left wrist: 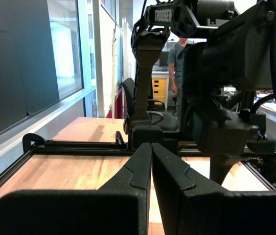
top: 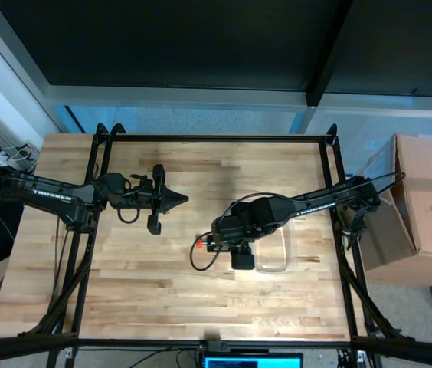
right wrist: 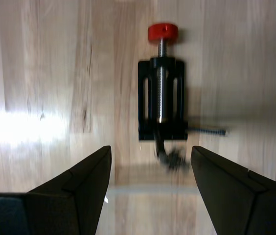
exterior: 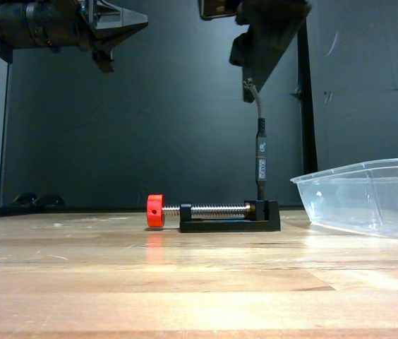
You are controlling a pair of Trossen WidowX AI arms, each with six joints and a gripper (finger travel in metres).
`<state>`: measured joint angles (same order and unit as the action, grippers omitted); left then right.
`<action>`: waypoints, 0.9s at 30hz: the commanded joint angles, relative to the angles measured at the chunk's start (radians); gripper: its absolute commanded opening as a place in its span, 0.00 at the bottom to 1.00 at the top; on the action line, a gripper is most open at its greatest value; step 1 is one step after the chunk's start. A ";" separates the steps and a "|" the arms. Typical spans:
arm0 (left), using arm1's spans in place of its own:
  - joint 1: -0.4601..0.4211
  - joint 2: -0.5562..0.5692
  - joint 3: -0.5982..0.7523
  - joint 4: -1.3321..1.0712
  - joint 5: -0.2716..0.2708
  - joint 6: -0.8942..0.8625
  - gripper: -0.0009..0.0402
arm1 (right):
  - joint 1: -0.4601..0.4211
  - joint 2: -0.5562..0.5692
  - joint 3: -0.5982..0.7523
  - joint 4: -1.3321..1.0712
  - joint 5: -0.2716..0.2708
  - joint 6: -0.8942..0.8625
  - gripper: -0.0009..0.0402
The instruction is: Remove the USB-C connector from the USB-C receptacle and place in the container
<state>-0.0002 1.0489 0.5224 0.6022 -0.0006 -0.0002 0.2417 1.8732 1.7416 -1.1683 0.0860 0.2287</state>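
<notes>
Right gripper (right wrist: 150, 149), fingers spread wide over the upright, seated USB-C connector (exterior: 261, 159), should grip its body and pull straight up; left gripper (left wrist: 151, 145), closed empty, hovers aside.

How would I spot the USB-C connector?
On the wooden table, beside the clear container, sits a black clamp with a red knob, under the open right gripper; the shut left gripper hangs further left. The USB-C connector stands upright in the clamp's end nearest the container. It is the only slim vertical piece, a cable rising from its top.
</notes>
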 commanded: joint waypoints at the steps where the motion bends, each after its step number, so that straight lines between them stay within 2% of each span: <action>1: 0.000 0.000 0.000 0.000 0.000 0.000 0.02 | 0.005 -0.006 -0.010 -0.022 0.001 0.001 0.57; 11: 0.000 0.000 0.000 0.000 0.000 0.000 0.02 | 0.005 0.001 -0.019 -0.008 0.000 -0.006 0.50; 20: 0.000 0.000 0.000 0.000 0.000 0.000 0.02 | -0.001 0.001 -0.180 0.161 0.001 -0.031 0.45; 27: 0.000 0.000 0.000 0.000 0.000 0.000 0.02 | -0.006 0.001 -0.249 0.271 0.001 -0.028 0.40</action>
<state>-0.0002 1.0489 0.5224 0.6022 -0.0010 -0.0006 0.2363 1.8732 1.4963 -0.8963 0.0860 0.1986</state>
